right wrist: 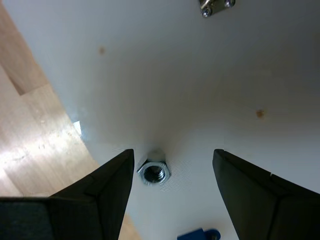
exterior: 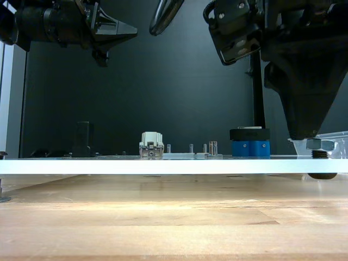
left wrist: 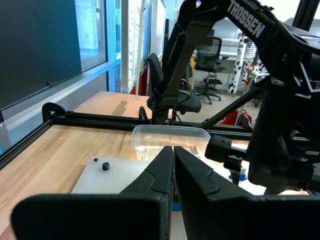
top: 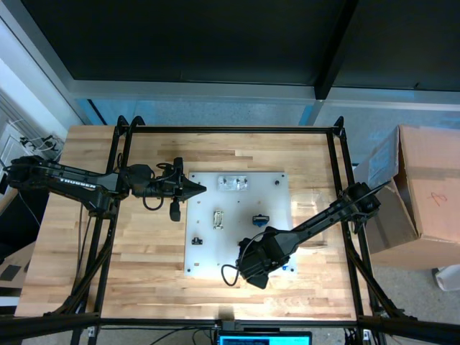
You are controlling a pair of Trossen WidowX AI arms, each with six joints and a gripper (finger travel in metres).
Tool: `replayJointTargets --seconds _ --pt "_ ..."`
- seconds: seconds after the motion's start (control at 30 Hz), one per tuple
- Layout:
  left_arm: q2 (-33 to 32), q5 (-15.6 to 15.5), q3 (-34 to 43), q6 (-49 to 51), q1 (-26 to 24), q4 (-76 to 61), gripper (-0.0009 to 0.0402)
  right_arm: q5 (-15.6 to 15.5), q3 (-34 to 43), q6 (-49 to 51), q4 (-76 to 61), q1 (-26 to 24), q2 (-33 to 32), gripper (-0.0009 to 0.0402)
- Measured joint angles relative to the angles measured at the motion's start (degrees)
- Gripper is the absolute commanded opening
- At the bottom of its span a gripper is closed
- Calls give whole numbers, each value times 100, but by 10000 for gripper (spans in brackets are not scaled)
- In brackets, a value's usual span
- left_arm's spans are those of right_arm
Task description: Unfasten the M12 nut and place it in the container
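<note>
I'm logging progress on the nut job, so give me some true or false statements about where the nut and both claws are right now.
1. The small silver hexagonal nut sits on its short black ribbed stud. True.
2. The right claw is shut on the nut. False: its fingers stand open, one on either side of the nut.
3. The nut lies in the clear plastic container. False: it is on its stud on the white board.
4. The left claw is shut. True.
5. The left claw rests on the board. False: it hangs well above it.
</note>
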State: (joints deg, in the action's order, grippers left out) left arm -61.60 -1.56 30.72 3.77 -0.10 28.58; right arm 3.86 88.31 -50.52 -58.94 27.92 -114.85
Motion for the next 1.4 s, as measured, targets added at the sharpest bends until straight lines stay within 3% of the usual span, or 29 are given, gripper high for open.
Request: replayJointTargets --seconds 0.27,0.53,0.67,1.4 --pt "0 0 -2 0 0 -2 0 -50 -306 2 411 7 0 149" --pt "0 0 0 -2 0 -2 0 -90 -345 68 476 9 4 -7" --pt "0 0 0 0 0 0 0 -7 -348 142 474 4 4 13" --pt "0 0 0 0 0 -2 0 63 -343 356 662 -17 24 0"
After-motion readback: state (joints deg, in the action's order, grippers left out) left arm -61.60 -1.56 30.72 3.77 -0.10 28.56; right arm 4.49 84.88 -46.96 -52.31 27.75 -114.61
